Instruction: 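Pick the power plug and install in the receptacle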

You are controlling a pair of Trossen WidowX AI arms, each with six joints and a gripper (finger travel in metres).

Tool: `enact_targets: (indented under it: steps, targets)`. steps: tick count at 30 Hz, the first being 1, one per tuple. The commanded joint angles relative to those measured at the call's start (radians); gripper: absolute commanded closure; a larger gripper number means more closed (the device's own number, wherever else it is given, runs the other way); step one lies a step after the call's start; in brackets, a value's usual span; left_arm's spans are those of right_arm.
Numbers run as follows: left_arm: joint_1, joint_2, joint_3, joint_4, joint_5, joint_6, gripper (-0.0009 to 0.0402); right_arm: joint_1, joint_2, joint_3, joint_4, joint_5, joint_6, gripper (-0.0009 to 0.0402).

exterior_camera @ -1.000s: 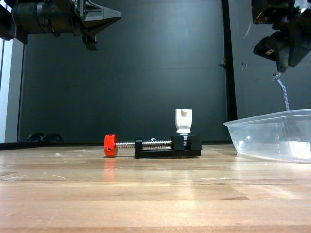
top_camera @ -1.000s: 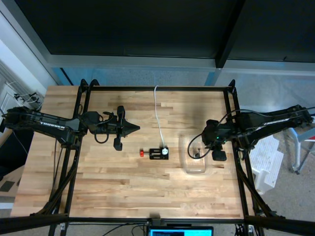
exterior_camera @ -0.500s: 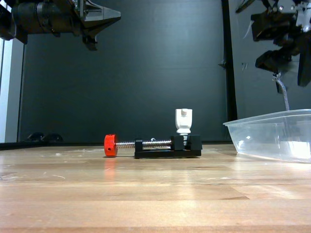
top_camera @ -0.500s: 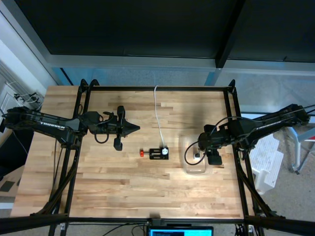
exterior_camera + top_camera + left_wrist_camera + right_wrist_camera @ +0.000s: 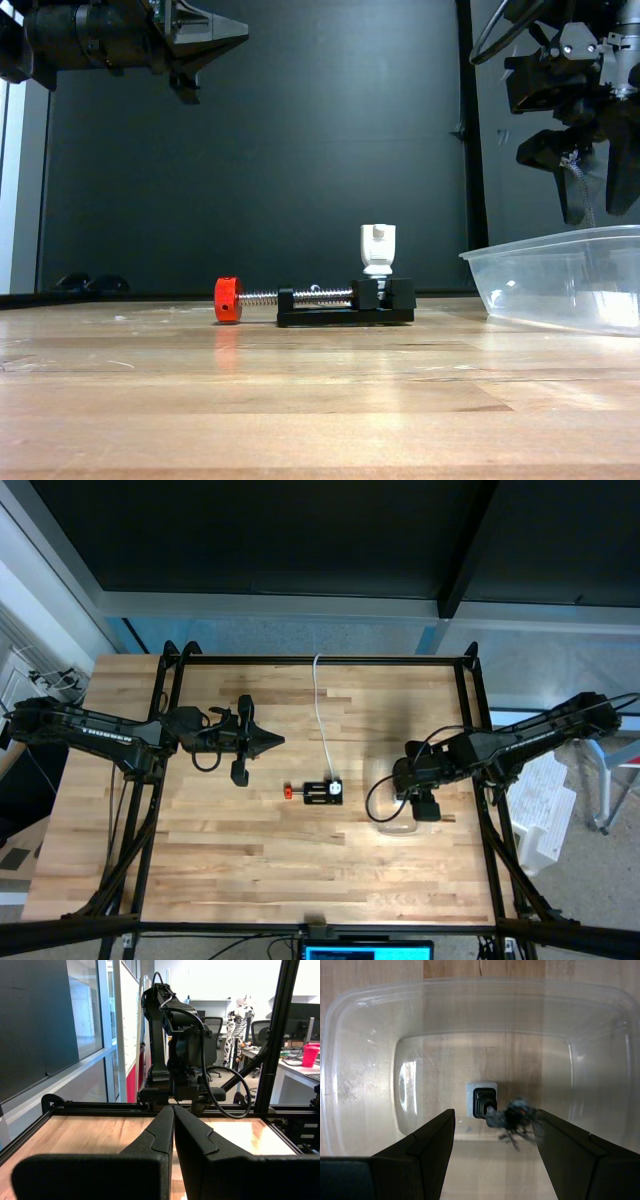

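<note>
The power plug (image 5: 484, 1102) is seen as a tiny black body set on a pale square patch, lying on the floor of a clear plastic tray (image 5: 360, 1060) on the table (image 5: 250, 850). One side of it is overlapped by a blurred dark strand (image 5: 516, 1116), so its full outline cannot be made out. The right tool (image 5: 495, 1112) is held above the tray, spread wide and empty. The receptacle (image 5: 336, 789), white and round-faced, is clamped upright in a small black vise (image 5: 318, 792) near the table's middle, well apart from the tray. The left tool (image 5: 173, 1110) is held high over the table's left half, closed on nothing.
</note>
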Motion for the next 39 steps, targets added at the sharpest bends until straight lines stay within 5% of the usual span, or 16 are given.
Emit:
enact_targets:
  steps: [1,24,39]
  targets:
    - [0.0,0.0,0.0,0.0,0.0,0.0,0.0393,0.001,0.024,-0.003,0.006,0.0,-0.003,0.0178]
    - [0.0,0.0,0.0,0.0,0.0,0.0,0.0393,0.034,0.093,-0.048,0.092,0.001,0.019,0.018]
    - [0.0,0.0,0.0,0.0,0.0,0.0,0.0393,0.034,0.092,-0.051,0.103,0.011,0.019,0.0259]
